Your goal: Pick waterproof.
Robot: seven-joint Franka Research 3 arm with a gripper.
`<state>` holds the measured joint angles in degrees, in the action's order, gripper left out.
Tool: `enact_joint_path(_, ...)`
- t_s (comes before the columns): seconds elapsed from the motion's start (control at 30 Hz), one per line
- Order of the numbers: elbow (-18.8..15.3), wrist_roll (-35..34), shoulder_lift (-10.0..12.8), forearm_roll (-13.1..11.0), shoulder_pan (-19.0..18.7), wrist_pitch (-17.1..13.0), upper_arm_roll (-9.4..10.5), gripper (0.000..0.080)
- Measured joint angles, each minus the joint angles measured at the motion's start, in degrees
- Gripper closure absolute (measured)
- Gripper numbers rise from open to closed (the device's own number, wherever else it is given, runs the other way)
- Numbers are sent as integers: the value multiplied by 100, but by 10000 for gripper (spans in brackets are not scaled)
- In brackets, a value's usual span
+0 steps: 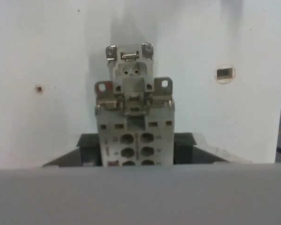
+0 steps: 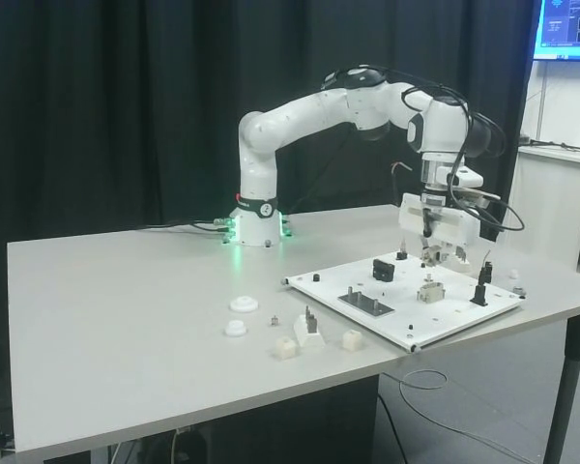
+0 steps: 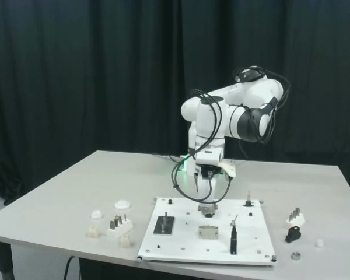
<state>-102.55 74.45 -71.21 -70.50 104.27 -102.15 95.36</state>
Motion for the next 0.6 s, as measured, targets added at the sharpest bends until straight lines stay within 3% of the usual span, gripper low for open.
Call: enact_joint_path(0.6,9,-67,0,0,0,6,-5,491)
